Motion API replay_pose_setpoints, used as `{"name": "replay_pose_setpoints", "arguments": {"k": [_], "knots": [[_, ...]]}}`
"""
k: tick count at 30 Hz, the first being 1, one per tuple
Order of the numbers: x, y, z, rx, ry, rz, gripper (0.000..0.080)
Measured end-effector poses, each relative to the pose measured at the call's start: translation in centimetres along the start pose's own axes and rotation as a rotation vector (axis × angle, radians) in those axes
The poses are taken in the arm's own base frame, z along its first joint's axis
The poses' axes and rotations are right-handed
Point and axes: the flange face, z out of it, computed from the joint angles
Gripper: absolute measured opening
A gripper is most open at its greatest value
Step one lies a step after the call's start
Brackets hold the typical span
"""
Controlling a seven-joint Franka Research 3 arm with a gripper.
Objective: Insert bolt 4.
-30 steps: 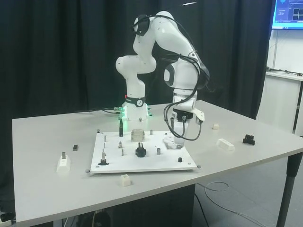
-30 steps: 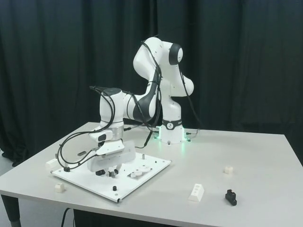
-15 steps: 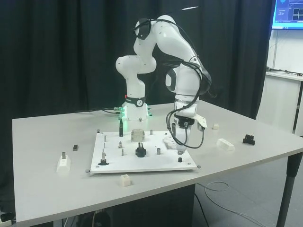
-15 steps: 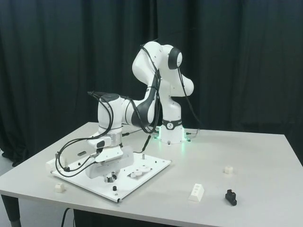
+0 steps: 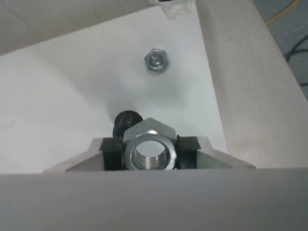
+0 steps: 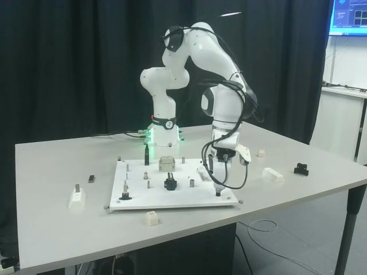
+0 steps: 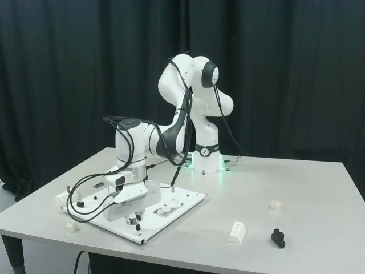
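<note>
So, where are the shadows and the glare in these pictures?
Wrist view: the nut in the jaws glints on its top edge, and a soft shadow lies on the board beside it. Both room views: green light glows at the arm's base, against a black curtain.

The arm reaches low, pincer [image 5: 150, 155] closed (pointing down).
</note>
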Motion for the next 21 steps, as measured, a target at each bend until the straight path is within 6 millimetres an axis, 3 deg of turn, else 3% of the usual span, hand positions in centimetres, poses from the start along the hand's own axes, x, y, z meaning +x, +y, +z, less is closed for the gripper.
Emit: {"name": "replay_pose_setpoints", "arguments": {"k": [21], "knots": [[-0.17, -0.14, 0.65, 0.014, -0.020, -0.001, 0.0225]]}}
